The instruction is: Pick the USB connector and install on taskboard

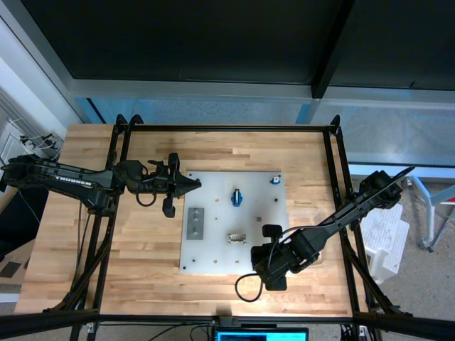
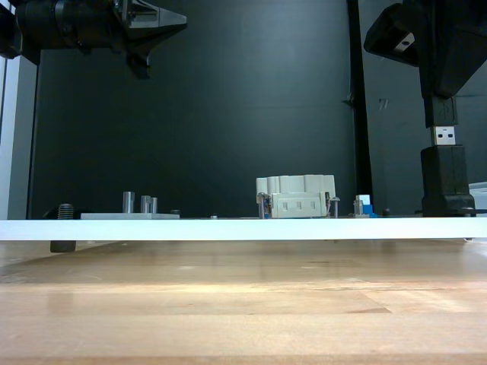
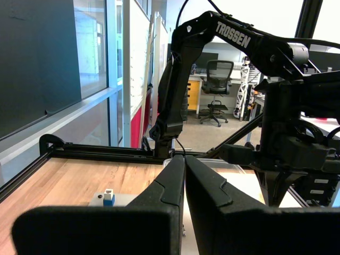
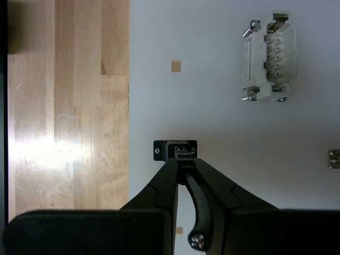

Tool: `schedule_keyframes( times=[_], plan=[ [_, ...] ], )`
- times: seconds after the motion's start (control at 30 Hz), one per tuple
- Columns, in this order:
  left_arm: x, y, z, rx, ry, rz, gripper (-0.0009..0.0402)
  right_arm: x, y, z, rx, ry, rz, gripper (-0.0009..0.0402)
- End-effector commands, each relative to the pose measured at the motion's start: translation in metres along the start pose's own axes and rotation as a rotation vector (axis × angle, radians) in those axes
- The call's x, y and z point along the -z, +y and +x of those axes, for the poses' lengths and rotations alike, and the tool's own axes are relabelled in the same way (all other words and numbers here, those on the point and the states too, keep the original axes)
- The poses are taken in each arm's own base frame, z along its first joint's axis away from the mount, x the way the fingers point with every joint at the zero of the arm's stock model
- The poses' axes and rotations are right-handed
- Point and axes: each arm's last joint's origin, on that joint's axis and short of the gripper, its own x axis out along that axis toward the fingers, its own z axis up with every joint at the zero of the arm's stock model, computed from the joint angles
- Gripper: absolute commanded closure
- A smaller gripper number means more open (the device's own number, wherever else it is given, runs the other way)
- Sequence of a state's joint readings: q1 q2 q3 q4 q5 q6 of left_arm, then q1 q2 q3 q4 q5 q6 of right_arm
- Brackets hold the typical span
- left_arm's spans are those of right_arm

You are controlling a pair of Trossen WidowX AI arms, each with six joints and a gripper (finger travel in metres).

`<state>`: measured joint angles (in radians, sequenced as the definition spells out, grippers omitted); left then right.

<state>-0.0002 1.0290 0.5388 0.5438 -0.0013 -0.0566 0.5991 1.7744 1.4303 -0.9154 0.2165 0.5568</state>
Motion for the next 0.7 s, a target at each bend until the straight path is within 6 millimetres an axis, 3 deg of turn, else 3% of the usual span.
schedule_keyframes(
  times=[0.03,0.7],
  plan=[
    [-0.0001,0.0,0.0001,0.0,0.0,0.0,0.0393,0.0001,-0.0002,0.0004,0.001,0.001,-0.006,0.0393],
    [-0.0002,0.0,0.0,0.0,-0.001,0.0,0.0393,-0.0015,0.0006,0.0043,0.0,-0.003,-0.017,0.0393]
  ],
)
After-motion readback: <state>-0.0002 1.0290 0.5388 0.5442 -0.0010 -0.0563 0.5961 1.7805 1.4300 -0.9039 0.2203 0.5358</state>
